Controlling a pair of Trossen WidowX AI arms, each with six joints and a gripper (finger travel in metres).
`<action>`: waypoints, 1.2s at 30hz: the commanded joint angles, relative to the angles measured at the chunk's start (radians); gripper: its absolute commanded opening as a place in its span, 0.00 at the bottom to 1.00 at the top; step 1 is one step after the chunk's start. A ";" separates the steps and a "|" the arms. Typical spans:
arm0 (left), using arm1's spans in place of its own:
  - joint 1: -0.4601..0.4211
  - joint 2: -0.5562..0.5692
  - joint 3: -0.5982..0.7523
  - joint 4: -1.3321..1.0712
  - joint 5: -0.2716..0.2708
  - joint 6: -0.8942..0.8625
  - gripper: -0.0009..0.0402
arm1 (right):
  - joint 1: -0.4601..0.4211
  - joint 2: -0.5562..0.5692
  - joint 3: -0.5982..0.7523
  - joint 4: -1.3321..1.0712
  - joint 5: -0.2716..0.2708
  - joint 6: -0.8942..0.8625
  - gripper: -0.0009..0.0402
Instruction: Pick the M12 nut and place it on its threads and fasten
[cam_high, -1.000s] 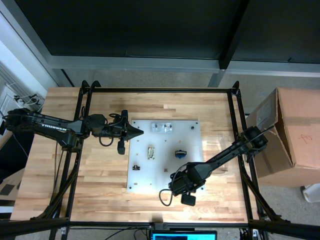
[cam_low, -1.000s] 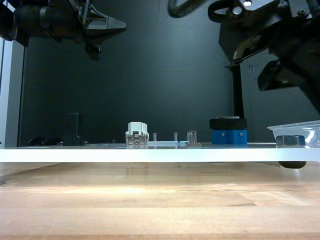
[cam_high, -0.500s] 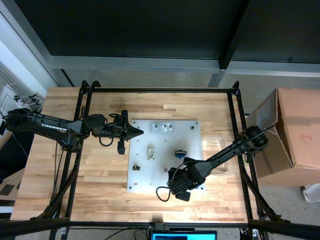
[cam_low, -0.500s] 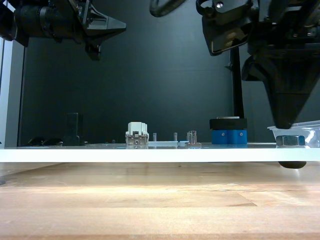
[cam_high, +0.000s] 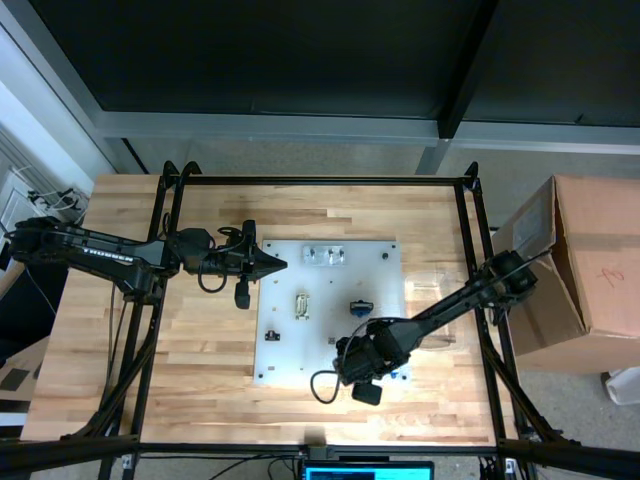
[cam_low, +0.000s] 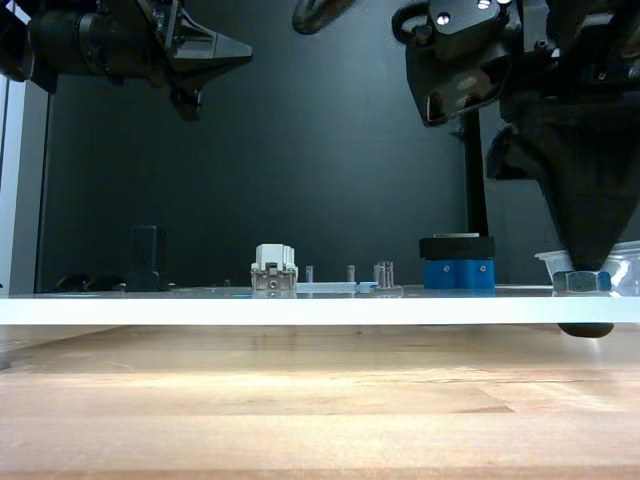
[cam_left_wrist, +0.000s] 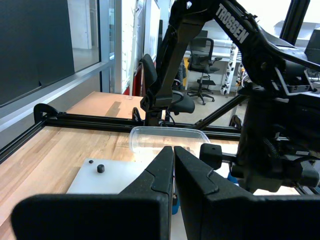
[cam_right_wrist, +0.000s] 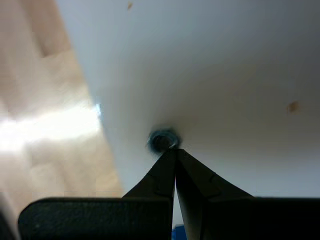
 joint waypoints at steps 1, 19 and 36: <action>0.000 0.000 0.000 0.000 0.000 0.000 0.02 | 0.006 0.001 -0.001 -0.024 -0.050 -0.002 0.02; 0.000 0.000 0.000 -0.008 0.000 0.000 0.02 | 0.005 -0.001 0.000 -0.045 0.153 0.000 0.02; 0.000 0.000 0.000 -0.016 0.000 0.000 0.02 | 0.006 0.000 -0.006 -0.016 -0.028 -0.042 0.02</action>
